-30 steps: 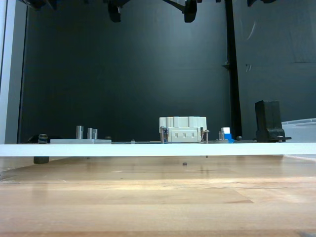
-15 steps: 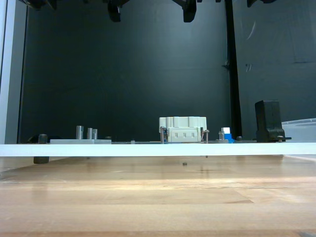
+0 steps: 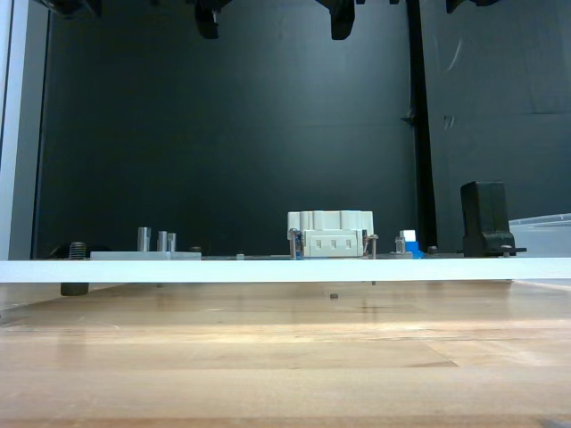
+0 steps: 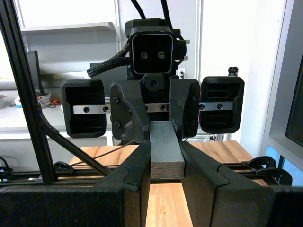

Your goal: Pick the 16mm bar and place in it's hole on the taskboard

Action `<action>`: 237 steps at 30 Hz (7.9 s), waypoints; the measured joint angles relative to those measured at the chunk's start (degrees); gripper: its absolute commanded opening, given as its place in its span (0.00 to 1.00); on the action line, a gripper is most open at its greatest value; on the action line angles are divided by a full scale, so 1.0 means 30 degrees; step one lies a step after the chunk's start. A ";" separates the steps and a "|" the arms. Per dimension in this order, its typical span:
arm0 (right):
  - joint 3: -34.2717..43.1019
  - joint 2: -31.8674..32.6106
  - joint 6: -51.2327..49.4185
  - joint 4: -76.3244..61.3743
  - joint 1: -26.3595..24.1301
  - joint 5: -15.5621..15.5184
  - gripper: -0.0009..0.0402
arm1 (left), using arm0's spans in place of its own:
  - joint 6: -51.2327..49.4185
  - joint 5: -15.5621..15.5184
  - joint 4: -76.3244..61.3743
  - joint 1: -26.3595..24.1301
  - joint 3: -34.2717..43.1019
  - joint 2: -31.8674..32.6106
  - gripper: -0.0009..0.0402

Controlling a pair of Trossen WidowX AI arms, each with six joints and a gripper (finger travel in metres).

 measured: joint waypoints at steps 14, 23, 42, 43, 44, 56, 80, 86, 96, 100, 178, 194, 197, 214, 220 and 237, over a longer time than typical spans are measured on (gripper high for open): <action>0.0000 -0.0007 -0.0430 -0.0146 0.0000 0.0058 0.05 | -0.0044 -0.0036 -0.0036 -0.0029 0.0007 0.0000 0.33; 0.0007 -0.0627 -0.0809 -0.0831 0.0000 0.0051 0.04 | -0.0080 -0.0036 -0.0044 -0.0029 0.0015 0.0000 0.44; 0.0007 -0.2841 -0.0780 -0.4663 0.0168 0.0219 0.04 | -0.0080 -0.0044 -0.0182 -0.0029 0.0015 0.0000 0.46; 0.0007 -0.2980 -0.0750 -0.5173 0.0197 0.0219 0.04 | -0.0080 -0.0044 -0.0182 -0.0029 0.0015 0.0000 0.46; 0.0029 -0.3155 -0.0729 -0.5756 0.0233 0.0211 0.04 | -0.0080 -0.0044 -0.0182 -0.0029 0.0015 0.0000 0.46; 0.4175 -0.3344 -0.0736 -2.1187 0.0517 0.0874 0.04 | -0.0080 -0.0044 -0.0189 -0.0029 0.0015 0.0000 0.46; 0.6288 0.1202 0.3308 -3.2101 0.3912 0.1217 0.04 | -0.0073 -0.0044 -0.0182 -0.0029 0.0015 0.0000 0.46; 0.6295 0.2798 0.5486 -3.2101 0.5712 0.1049 0.04 | -0.0080 -0.0044 -0.0189 -0.0029 0.0015 0.0000 0.46; 0.6477 0.4896 0.7810 -3.2020 0.8043 0.0153 0.04 | -0.0080 -0.0044 -0.0197 -0.0029 0.0015 0.0000 0.46; 0.7512 0.6266 0.8021 -3.1897 0.8692 0.0204 0.04 | -0.0080 -0.0044 -0.0197 -0.0029 0.0015 0.0000 0.46; 0.5770 0.9500 0.9078 -2.7481 1.0688 0.0554 0.04 | -0.0080 -0.0051 -0.0211 -0.0029 0.0000 0.0015 0.46; 0.5770 0.9500 0.9078 -2.7423 1.0673 0.0219 0.04 | -0.0080 -0.0051 -0.0211 -0.0022 0.0000 0.0015 0.46; 0.5705 0.9493 0.9085 -2.7328 1.0673 0.0219 0.04 | -0.0073 -0.0051 -0.0204 -0.0022 0.0000 0.0015 0.46; 0.4546 0.9479 0.9428 -2.5908 1.0637 0.0204 0.06 | -0.0073 -0.0051 -0.0211 -0.0029 0.0000 0.0015 0.46; 0.4648 0.9479 0.9340 -2.5973 1.0630 0.0204 0.23 | -0.0080 -0.0044 -0.0211 -0.0022 0.0000 0.0015 0.46; 0.5880 0.8655 0.9275 -2.7634 1.0622 0.0182 0.71 | -0.0073 -0.0051 -0.0211 -0.0029 0.0000 0.0015 0.46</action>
